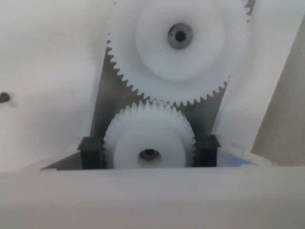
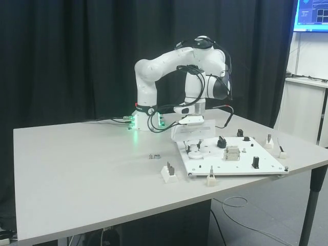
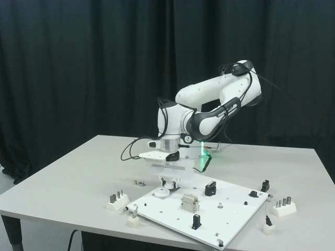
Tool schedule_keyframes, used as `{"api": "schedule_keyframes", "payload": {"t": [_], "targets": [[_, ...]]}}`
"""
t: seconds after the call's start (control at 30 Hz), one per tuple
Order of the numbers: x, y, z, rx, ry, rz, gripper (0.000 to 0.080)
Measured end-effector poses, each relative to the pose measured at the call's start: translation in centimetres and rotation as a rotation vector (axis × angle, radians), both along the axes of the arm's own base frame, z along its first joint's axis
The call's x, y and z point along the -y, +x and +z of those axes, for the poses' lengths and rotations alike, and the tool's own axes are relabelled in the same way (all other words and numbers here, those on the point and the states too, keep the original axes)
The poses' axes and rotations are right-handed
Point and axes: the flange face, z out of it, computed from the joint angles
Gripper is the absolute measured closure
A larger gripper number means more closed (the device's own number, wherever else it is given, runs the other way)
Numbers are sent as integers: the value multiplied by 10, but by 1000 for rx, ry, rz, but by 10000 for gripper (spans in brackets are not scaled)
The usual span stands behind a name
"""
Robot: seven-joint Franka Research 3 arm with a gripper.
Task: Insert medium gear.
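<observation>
Black curtain (image 2: 77,56) hanging in folds behind the claw, filling the whole back wall; grey bench (image 2: 82,169) spreading wide beneath the claw, on dark legs (image 2: 311,205); white cabinet (image 2: 302,105) standing well off to one side in the first room view; lit screen (image 2: 311,15) mounted above it; grey floor (image 2: 256,225) below, with a cable lying loose.
</observation>
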Motion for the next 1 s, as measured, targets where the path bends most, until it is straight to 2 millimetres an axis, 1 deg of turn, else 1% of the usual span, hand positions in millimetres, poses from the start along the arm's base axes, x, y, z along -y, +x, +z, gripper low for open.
{"api": "schedule_keyframes", "payload": {"t": [0.23, 0.47, 0.57, 0.8, 1.0], "targets": [[1, 1, -1, -7, 12, -79, 403], [3, 4, 0, -27, 25, -93, 403], [3, 6, 0, -40, 26, -70, 403], [5, 11, -1, -70, 34, 65, 403], [7, 12, -1, -79, 44, 63, 403]]}}
